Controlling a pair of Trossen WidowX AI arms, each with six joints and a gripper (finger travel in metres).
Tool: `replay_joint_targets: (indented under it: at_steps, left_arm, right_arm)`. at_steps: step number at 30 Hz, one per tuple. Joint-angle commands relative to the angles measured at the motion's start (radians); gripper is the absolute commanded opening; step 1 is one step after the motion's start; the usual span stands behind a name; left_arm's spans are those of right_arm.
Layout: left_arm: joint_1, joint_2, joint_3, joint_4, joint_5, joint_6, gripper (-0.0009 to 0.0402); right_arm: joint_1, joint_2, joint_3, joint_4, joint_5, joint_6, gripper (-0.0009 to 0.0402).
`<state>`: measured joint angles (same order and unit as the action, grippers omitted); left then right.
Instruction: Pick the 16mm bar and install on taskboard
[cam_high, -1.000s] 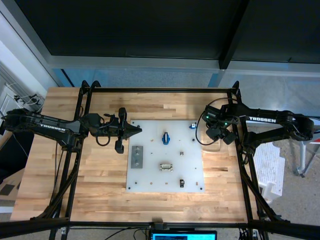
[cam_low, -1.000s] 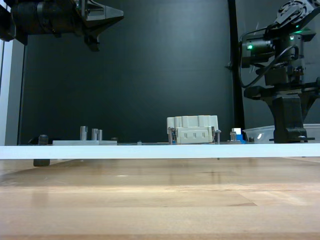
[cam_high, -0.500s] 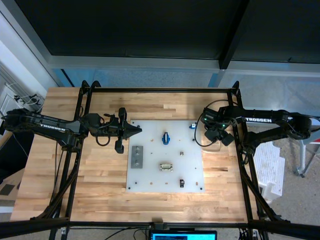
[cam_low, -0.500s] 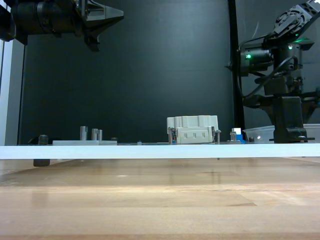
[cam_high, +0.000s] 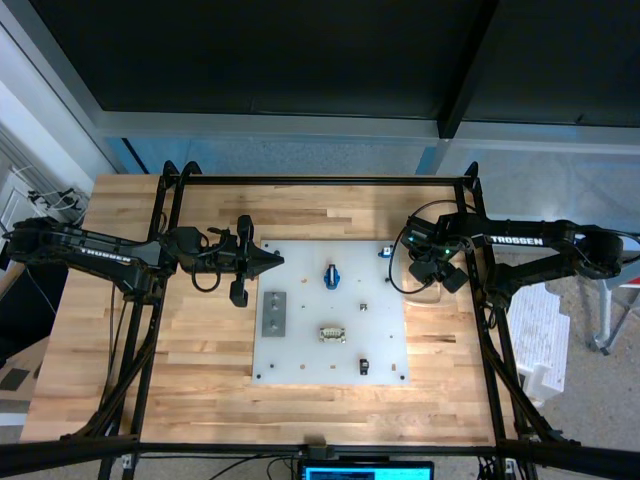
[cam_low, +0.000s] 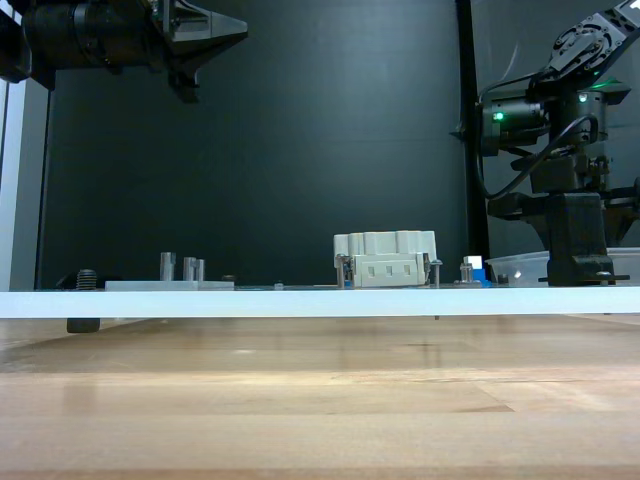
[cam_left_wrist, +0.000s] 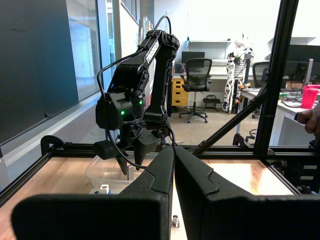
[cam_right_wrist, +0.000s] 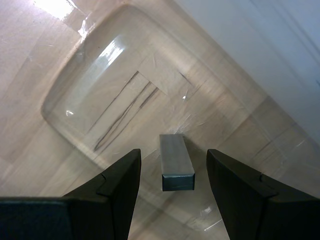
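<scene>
Well, at the far left the left hand (cam_left_wrist: 173, 149) hangs high above the bench (cam_high: 200, 380), over the near-left far corner of the taskboard (cam_high: 330, 355). Its fingers are pressed together with nothing between them, pointing inward toward the other arm. The white taskboard lies flat on the bench, carrying a grey block (cam_high: 273, 313), a blue knob (cam_high: 333, 275) and a pale connector (cam_high: 333, 334).

Just beside the board's right edge sits a clear tray (cam_right_wrist: 90, 75). The right hand (cam_right_wrist: 172, 150) points down into it, fingers spread wide. The 16mm bar (cam_right_wrist: 176, 164) lies flat on the tray floor between them, touching neither finger. Its long axis runs along the gap, parallel to the fingers, with one square end face turned toward the wrist camera.
</scene>
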<state>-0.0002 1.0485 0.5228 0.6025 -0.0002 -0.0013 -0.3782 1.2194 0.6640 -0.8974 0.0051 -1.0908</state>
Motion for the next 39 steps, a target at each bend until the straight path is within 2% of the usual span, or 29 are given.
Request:
replay_joint_targets:
  at_steps: [1,5,8,12,25,35,39]
  left_arm:
    - [0.0,0.0,0.0,0.0,0.0,0.0,0.0]
    - [0.0,0.0,0.0,0.0,0.0,0.0,0.0]
    - [0.0,0.0,0.0,0.0,0.0,0.0,0.0]
    - [0.0,0.0,0.0,0.0,0.0,0.0,0.0]
    - [0.0,0.0,0.0,0.0,0.0,0.0,0.0]
    - [0.0,0.0,0.0,0.0,0.0,0.0,0.0]
    - [0.0,0.0,0.0,0.0,0.0,0.0,0.0]
  right_arm:
    - [0.0,0.0,-0.003,0.0,0.003,0.0,0.0181]
    - [0.0,0.0,-0.005,0.002,0.007,0.0,0.018]
    - [0.0,0.0,-0.008,0.003,0.029,0.0,0.017]
    - [0.0,0.0,-0.008,0.008,0.019,0.001,0.0148]
    - [0.0,0.0,-0.008,0.013,0.021,0.001,0.0093]
    - [0.0,0.0,-0.008,0.013,0.022,0.005,0.0022]
    - [0.0,0.0,-0.007,0.01,0.022,0.011,0.0006]
